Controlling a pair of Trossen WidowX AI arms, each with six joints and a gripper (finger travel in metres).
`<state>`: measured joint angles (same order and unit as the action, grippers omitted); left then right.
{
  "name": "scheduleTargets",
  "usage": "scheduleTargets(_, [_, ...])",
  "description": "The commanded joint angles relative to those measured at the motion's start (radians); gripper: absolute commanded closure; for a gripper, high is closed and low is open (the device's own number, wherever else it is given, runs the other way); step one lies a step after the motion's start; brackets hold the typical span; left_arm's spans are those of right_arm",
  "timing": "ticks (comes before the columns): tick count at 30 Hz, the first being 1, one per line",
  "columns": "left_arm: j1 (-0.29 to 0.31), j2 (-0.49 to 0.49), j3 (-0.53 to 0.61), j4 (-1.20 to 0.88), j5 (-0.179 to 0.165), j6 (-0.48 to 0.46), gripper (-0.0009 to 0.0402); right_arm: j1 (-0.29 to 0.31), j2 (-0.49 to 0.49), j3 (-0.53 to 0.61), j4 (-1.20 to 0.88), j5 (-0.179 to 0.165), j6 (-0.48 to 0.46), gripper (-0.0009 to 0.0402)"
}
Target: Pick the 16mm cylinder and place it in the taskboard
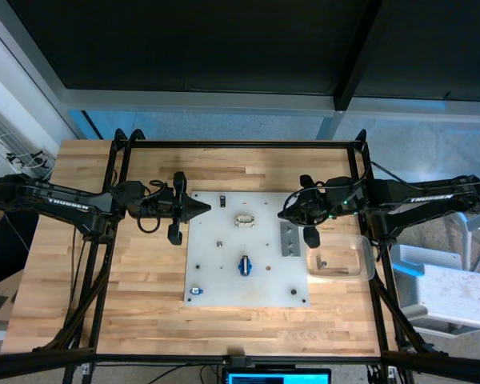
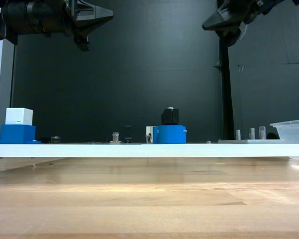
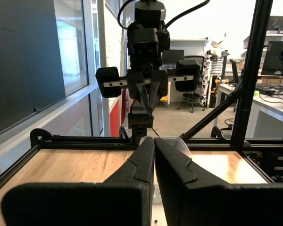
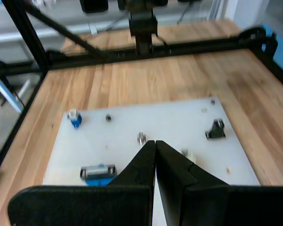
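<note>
Wooden table (image 1: 104,304): ringed by a black frame (image 1: 240,144) along its edges; wide bare wood at 9 o'clock and a bare strip at 6 o'clock. Taskboard (image 1: 224,276): white, flat at table centre, with black screws at its corners and its middle largely bare. Clear plastic tray (image 1: 366,270): just beside the board's 3 o'clock edge, near the right frame post. Left gripper (image 1: 208,206): fingers (image 3: 141,162) pressed together on nothing, hung high above the board's 10 o'clock edge, tips toward 3 o'clock, with ample air below in the low view. Right gripper (image 1: 282,214): fingers (image 4: 144,162) likewise together and empty, high above the board's 2 o'clock area, tips toward 9 o'clock, well apart from the left. Grey metal block (image 1: 290,238): on the board near its 3 o'clock edge, below the right gripper. Blue connector (image 1: 245,265): upright, just toward 6 o'clock from board centre. Small blue-and-white piece (image 1: 194,290): at the board's 7 o'clock corner. 16mm cylinder (image 1: 322,261): tiny dark-grey peg on the tray floor, toward the tray's 9 o'clock wall, off the board, apart from both grippers.
</note>
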<state>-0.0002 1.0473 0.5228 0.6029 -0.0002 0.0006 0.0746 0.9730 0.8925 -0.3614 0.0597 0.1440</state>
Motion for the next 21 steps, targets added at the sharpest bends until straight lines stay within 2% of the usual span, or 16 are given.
scheduleTargets(1, [0.000,0.000,0.000,0.000,0.000,0.000,0.0393,0.005,0.000,0.031,-0.108,0.001,0.010,0.0393])
scheduleTargets(9, [0.000,0.000,0.000,0.000,0.000,0.000,0.0393,0.018,0.000,0.077,-0.350,0.000,0.048,0.0393])
scheduleTargets(21, [0.000,0.000,0.000,0.000,0.000,0.000,0.0393,0.101,0.006,0.106,-0.608,0.001,0.133,0.0393])
